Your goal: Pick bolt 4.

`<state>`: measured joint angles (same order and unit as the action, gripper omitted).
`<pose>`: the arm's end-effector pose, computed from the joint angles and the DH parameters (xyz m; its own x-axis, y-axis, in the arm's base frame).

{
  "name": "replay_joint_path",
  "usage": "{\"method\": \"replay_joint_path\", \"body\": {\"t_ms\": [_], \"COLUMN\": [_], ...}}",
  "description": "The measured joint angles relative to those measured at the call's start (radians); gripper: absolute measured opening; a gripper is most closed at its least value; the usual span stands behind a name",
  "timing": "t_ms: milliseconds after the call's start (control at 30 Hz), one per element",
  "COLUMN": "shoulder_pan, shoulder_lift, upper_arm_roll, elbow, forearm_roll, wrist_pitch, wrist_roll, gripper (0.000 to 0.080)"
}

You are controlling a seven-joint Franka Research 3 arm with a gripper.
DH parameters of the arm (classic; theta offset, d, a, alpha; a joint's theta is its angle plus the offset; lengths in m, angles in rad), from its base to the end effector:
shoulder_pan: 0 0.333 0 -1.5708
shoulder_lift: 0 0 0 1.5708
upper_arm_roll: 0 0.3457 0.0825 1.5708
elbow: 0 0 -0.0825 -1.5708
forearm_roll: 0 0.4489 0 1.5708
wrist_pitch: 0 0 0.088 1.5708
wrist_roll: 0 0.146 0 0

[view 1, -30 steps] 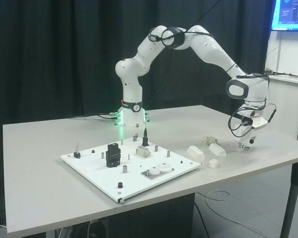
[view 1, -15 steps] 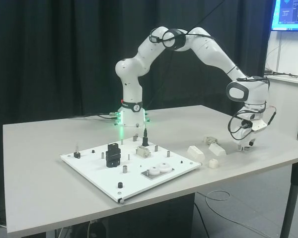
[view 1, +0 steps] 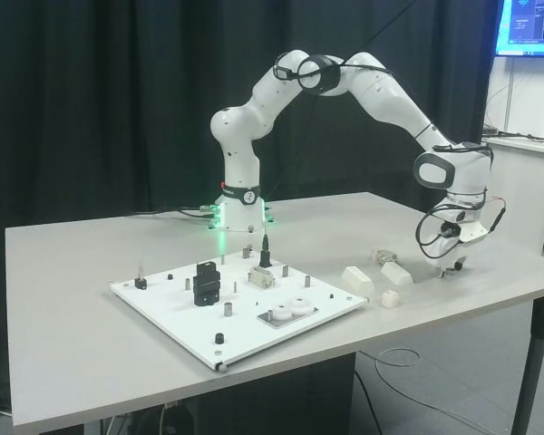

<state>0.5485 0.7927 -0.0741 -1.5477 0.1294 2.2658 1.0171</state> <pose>0.6716 0.3588 0.1129 0.8172 -0.5718 -0.0725 -0.5704 -0.8204 0.0405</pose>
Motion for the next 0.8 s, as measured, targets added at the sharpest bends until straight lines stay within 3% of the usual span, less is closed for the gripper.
{"method": "replay_joint_path", "body": {"t_ms": [200, 233, 367, 400, 600, 633, 800], "shoulder_pan": [0.002, 0.003, 0.005, 0.006, 0.008, 0.008, 0.008], "shoulder_lift": [0.003, 0.003, 0.003, 0.004, 0.004, 0.004, 0.004], "upper_arm_roll": [-0.001, -0.001, -0.001, -0.002, -0.005, -0.005, -0.008], "elbow": [0.005, 0.005, 0.005, 0.005, 0.009, 0.009, 0.016], "forearm_roll": [0.000, 0.000, 0.000, 0.000, 0.000, 0.000, 0.000], "wrist_pitch": [-0.001, -0.001, -0.001, -0.001, -0.001, -0.001, -0.001], "wrist_roll": [0.000, 0.000, 0.000, 0.000, 0.000, 0.000, 0.000], "gripper": [0.0800, 0.0534, 0.0534, 0.0342, 0.0342, 0.0244, 0.0244]}}
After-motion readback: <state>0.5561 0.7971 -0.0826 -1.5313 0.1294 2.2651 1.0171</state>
